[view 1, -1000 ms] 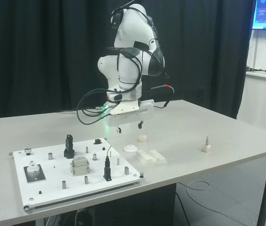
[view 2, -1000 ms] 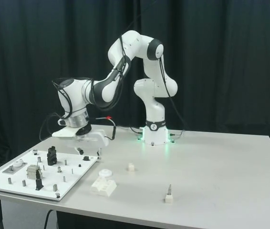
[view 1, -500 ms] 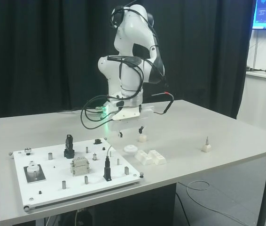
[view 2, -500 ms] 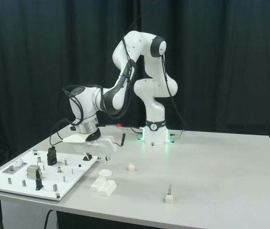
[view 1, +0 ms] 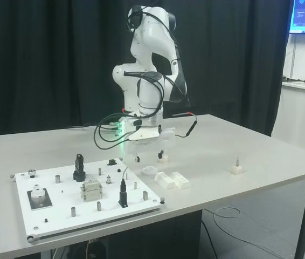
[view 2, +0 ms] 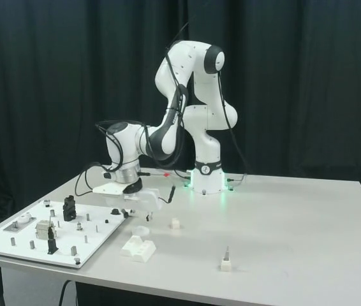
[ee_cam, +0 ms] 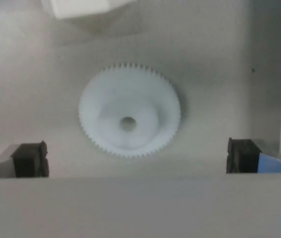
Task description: Pick large gear.
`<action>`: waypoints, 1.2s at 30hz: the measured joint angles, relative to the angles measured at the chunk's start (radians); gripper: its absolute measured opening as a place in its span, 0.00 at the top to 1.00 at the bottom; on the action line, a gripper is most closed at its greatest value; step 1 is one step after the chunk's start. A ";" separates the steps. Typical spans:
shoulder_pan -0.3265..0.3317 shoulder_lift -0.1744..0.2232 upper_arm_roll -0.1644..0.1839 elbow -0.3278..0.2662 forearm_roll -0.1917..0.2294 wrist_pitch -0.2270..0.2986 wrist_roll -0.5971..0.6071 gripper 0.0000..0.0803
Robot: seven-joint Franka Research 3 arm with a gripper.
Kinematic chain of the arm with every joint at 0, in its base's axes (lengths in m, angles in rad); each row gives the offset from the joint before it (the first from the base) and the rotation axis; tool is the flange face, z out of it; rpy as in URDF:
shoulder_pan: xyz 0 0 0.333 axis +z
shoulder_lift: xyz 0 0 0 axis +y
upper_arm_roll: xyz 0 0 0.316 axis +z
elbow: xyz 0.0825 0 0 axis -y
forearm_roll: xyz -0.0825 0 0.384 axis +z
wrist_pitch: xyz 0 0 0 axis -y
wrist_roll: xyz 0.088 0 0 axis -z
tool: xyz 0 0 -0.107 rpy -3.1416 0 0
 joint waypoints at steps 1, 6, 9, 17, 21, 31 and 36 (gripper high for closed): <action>0.003 -0.002 0.000 -0.009 0.000 0.013 0.003 0.00; 0.014 -0.003 0.000 -0.041 0.002 0.073 0.012 0.00; 0.018 -0.003 0.002 -0.059 0.002 0.108 0.015 0.00; 0.022 0.000 0.009 -0.100 0.008 0.183 0.015 0.00; 0.022 0.004 0.013 -0.110 0.010 0.206 0.015 0.00; 0.022 0.025 0.025 -0.122 0.028 0.262 0.015 0.00; 0.022 0.041 0.031 -0.122 0.038 0.286 0.015 0.00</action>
